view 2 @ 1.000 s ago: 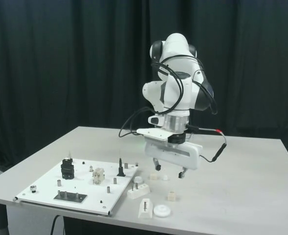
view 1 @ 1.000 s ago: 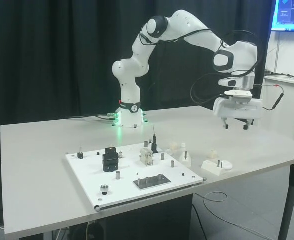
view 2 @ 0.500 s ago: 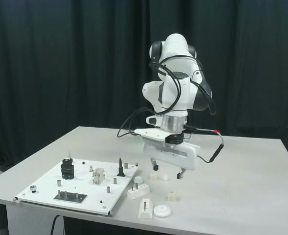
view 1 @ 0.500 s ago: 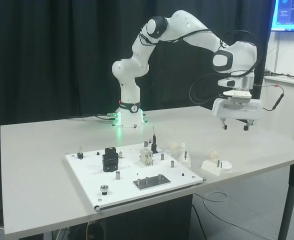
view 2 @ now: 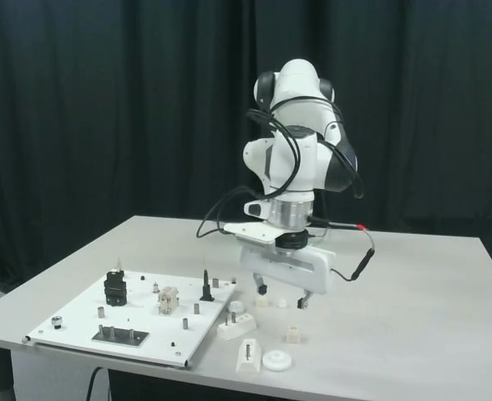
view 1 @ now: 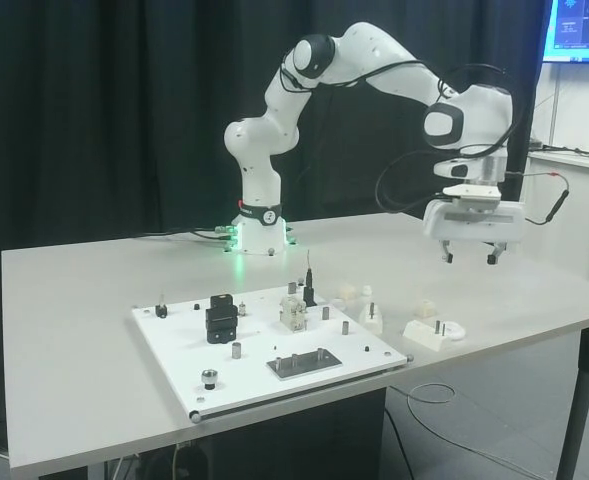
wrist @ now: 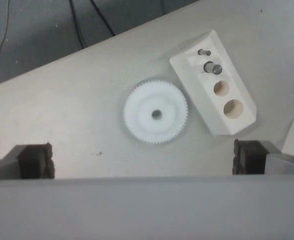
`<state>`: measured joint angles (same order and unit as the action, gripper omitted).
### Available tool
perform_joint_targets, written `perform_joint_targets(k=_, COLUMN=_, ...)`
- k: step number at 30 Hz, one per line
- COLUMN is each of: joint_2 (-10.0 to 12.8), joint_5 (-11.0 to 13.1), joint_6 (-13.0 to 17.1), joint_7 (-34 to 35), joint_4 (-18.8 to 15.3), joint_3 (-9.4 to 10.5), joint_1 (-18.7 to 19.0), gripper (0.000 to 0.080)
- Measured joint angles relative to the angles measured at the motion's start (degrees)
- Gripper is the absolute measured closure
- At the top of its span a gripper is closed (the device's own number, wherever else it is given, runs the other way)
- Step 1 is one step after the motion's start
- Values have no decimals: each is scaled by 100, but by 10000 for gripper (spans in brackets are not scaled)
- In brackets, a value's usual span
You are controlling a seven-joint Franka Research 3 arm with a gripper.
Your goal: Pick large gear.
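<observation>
Wrist view shows the large gear (wrist: 155, 113) lying flat on the grey table (wrist: 62, 110), a white toothed disc with a small centre hole, close beside a white block (wrist: 214, 82) with two pins and two holes. It looks like light, stiff plastic, probably slick on its faces; the toothed rim across its diameter seems the surest hold. The end effector (wrist: 142, 159) hangs well above, fingers spread wide and empty. The block sits near one side of the rim and could foul a finger; the white board (view 2: 78, 322) of fixtures lies well apart to the left.
</observation>
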<state>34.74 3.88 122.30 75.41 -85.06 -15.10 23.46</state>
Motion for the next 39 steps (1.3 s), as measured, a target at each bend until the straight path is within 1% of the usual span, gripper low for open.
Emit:
perform_joint_targets(k=5, joint_2=24, joint_5=46, joint_6=0, joint_7=60, joint_4=27, joint_3=0, joint_1=-24, gripper=3)
perform_joint_targets(k=13, joint_2=56, joint_5=85, joint_6=5, joint_7=742, joint_4=32, joint_3=-4, joint_1=-82, gripper=3)
perform_joint_targets(k=25, joint_2=227, joint_5=85, joint_6=121, joint_7=1212, joint_4=32, joint_3=-18, joint_1=-175, gripper=3)
perform_joint_targets(k=33, joint_2=366, joint_5=105, joint_6=257, joint_7=1238, joint_4=32, joint_3=-17, joint_1=-235, gripper=3)
perform_joint_targets(k=39, joint_2=468, joint_5=254, joint_6=320, joint_7=1232, joint_4=32, joint_3=-11, joint_1=-287, gripper=3)
